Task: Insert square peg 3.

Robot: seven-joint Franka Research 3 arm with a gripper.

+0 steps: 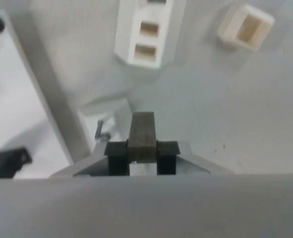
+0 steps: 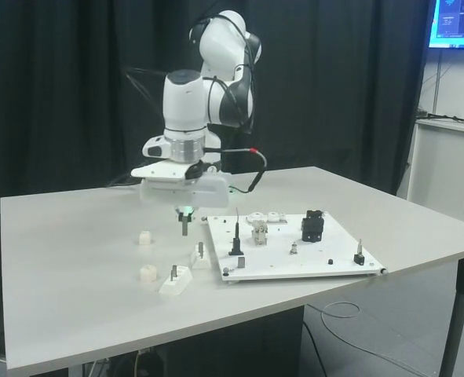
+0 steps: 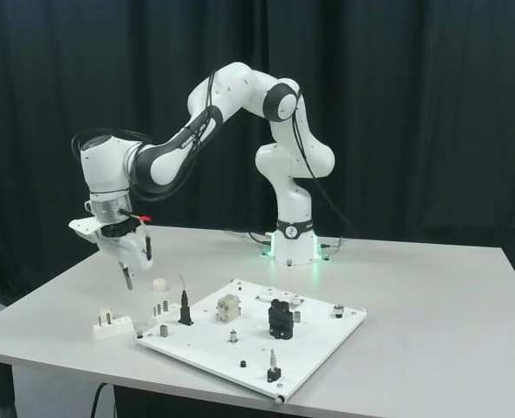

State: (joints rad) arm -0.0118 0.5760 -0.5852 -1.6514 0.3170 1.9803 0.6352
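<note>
Square peg [image 1: 142, 136] sits clamped between the two black fingertips of the gripper [image 1: 142, 157], jaws closed on its sides, held upright in the air above the grey table [image 2: 74, 236].

Going left to right in the first room view, a wide stretch of bare tabletop runs to the left edge. Next come two small white sockets [image 2: 145, 237] and a white holder block [image 2: 174, 281] with a peg standing in it, near the front edge. The gripper hangs above and just behind these, with open room around it. To its right lies the white board [image 2: 294, 250], carrying a black fixture [image 2: 312, 225] and small upright parts.

The arm [image 3: 231, 104] reaches out from its base, elbow high, wrist pointing straight down.
</note>
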